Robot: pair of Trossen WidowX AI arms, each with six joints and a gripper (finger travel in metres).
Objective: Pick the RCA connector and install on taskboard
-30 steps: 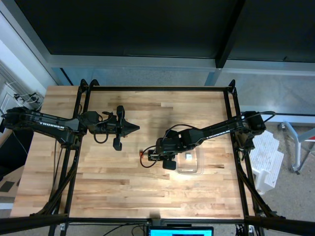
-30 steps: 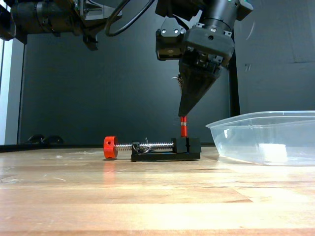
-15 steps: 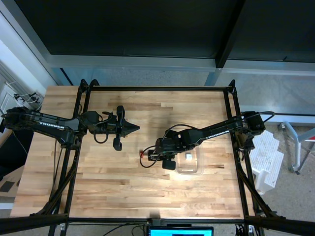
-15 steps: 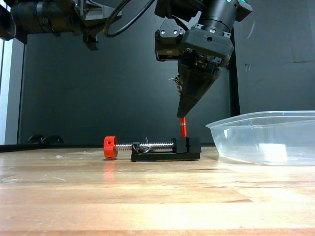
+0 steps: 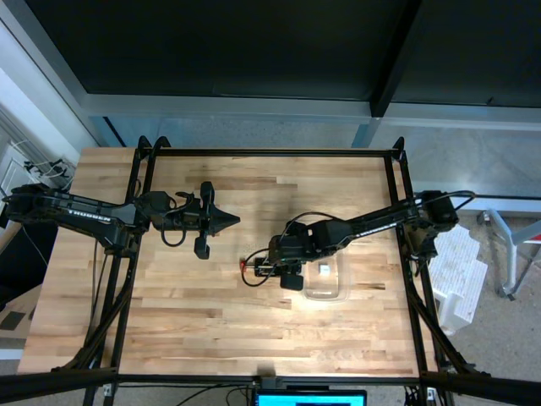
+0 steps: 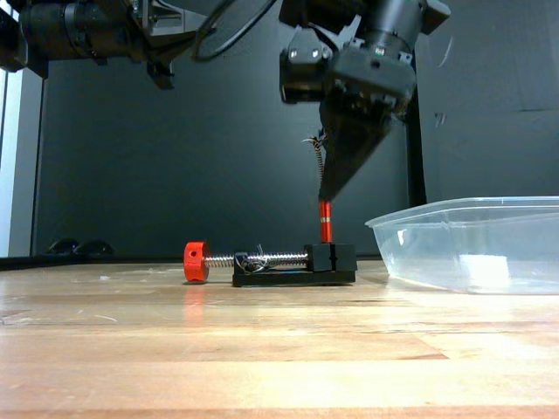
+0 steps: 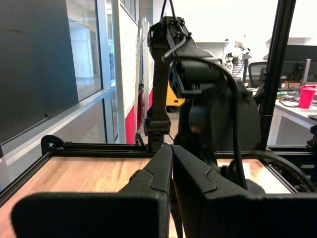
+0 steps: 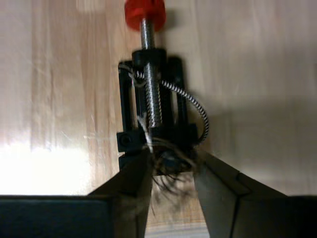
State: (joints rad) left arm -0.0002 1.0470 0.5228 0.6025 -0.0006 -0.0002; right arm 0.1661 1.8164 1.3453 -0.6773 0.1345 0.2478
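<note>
The right gripper (image 6: 325,195) has risen a little in the last second. Before, its tip touched the top of the thin red pin (image 6: 325,223); now a small gap shows between them, and the pin stands upright directly under the fingertips. In the right wrist view the fingers (image 8: 131,183) are spread apart and carry nothing, with the end of the black block (image 6: 295,267) lying in the opening below them. The left gripper (image 5: 230,221) has not moved. It hangs high, well apart from the work, and its fingers are pressed together on nothing.

The clear tray (image 6: 419,249) stands just beside the right fingers, on the side away from the block's red knob. The block, the pin and the springy wire (image 8: 195,106) that loops over the block have kept their places while the gripper went up.

The small pale connector (image 5: 324,270) lies on the tray floor, near the right fingers but lower and to the side, not touched by them.

As a judgement, the right arm has finished what it did at the pin and is withdrawing with free fingers. If the pale piece is the part to install, picking it is still ahead, and the next move would be a short reach sideways into the tray. Whether the red pin is already a seated plug cannot be told
</note>
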